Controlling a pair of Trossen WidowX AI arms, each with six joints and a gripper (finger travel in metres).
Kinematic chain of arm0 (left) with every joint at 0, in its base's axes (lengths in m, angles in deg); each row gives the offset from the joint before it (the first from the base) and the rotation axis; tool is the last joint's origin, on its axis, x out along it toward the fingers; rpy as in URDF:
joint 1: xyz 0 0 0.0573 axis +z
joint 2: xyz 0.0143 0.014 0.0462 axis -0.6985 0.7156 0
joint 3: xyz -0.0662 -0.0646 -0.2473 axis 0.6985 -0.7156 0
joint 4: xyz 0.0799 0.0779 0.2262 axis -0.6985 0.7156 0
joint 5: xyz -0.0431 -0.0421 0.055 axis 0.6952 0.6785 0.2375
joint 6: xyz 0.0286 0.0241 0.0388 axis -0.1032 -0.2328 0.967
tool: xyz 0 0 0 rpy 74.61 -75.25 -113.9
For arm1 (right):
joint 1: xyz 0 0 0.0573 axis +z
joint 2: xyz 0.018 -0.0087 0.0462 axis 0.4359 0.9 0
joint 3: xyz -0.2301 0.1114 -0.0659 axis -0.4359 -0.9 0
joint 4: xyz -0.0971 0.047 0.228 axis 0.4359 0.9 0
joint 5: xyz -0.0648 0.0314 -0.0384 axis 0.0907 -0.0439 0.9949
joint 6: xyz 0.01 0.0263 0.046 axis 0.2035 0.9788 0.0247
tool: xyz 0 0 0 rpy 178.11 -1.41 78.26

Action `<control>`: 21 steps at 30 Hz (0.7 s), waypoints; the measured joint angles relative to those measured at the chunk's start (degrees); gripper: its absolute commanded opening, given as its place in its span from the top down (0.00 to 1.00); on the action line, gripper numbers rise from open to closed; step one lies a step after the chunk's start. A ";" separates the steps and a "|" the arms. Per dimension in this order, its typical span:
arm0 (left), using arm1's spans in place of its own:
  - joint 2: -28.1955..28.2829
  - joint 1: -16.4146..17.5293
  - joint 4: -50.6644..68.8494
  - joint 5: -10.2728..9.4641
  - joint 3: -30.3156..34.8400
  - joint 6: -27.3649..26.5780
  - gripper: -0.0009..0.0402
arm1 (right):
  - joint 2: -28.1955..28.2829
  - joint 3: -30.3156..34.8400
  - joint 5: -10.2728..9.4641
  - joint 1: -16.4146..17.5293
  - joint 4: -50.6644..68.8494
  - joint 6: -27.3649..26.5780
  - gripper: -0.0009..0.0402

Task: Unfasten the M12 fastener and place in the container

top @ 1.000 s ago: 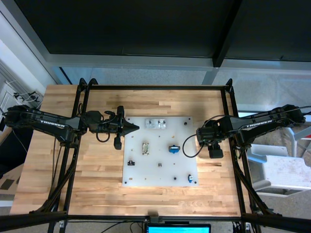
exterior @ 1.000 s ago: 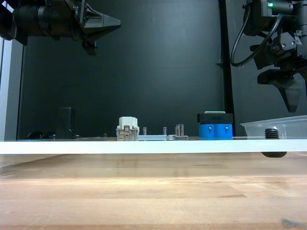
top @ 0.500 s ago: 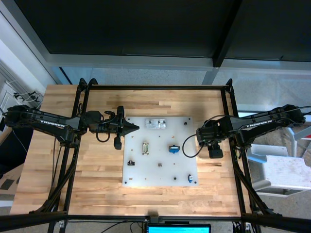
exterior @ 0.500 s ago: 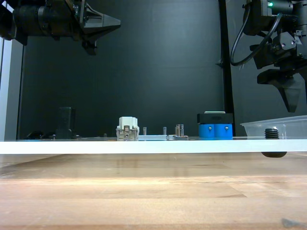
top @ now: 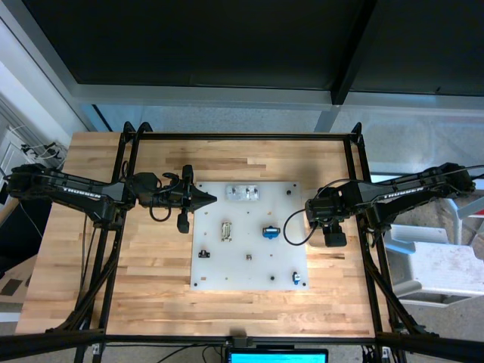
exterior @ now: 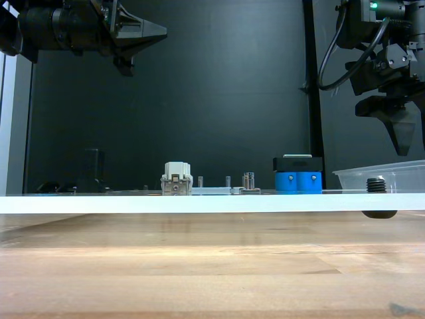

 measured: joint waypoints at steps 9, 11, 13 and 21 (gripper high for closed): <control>0.00 0.00 0.00 0.00 0.00 0.02 0.98 | 0.00 0.00 0.00 0.00 -0.13 0.02 0.49; 0.00 0.00 0.00 0.00 0.02 0.02 0.98 | 0.00 0.00 0.00 0.00 -0.13 0.02 0.49; 0.00 0.00 0.00 -0.02 0.02 0.00 0.98 | 0.00 0.00 0.00 0.00 -0.11 0.04 0.50; 0.00 0.00 0.00 -0.02 0.02 0.02 0.98 | 0.00 0.00 -0.02 0.02 -0.11 0.17 0.52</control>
